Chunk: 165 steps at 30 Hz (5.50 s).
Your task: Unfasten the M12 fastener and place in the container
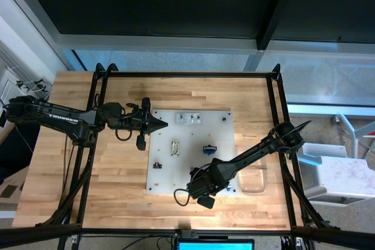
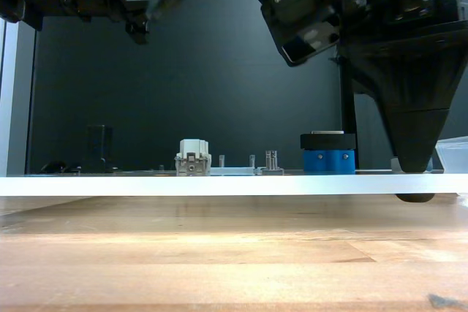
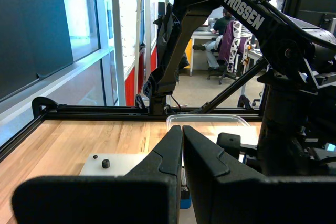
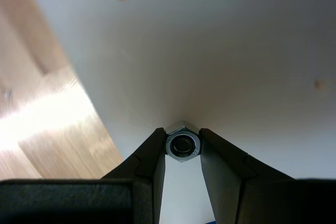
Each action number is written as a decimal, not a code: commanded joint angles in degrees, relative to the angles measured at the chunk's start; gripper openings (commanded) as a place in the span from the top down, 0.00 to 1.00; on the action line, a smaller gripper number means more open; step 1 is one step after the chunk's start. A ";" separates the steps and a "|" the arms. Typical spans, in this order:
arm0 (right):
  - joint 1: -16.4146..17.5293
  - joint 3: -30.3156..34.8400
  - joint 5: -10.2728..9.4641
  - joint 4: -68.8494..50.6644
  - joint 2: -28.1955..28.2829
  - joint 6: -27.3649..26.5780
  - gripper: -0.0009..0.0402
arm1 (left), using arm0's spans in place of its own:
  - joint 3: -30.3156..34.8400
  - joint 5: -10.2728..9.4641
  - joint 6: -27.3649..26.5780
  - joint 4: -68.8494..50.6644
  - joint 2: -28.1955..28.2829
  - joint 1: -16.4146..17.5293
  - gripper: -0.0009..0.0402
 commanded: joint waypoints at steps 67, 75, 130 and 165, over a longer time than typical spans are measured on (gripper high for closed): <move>0.63 0.02 0.50 -0.24 -6.56 -34.18 0.50 | 0.00 0.00 0.00 0.02 0.00 0.00 0.98; 0.92 -0.09 -4.46 0.87 -7.41 -23.21 0.93 | 0.00 0.00 0.00 0.02 0.00 0.02 0.98; 1.22 -10.03 -5.05 8.63 -11.69 -14.69 0.98 | 0.00 0.00 0.00 0.02 0.00 0.00 0.98; 1.16 -13.42 9.62 8.74 -10.16 -11.74 0.98 | 0.00 0.00 0.00 0.02 0.00 0.00 0.98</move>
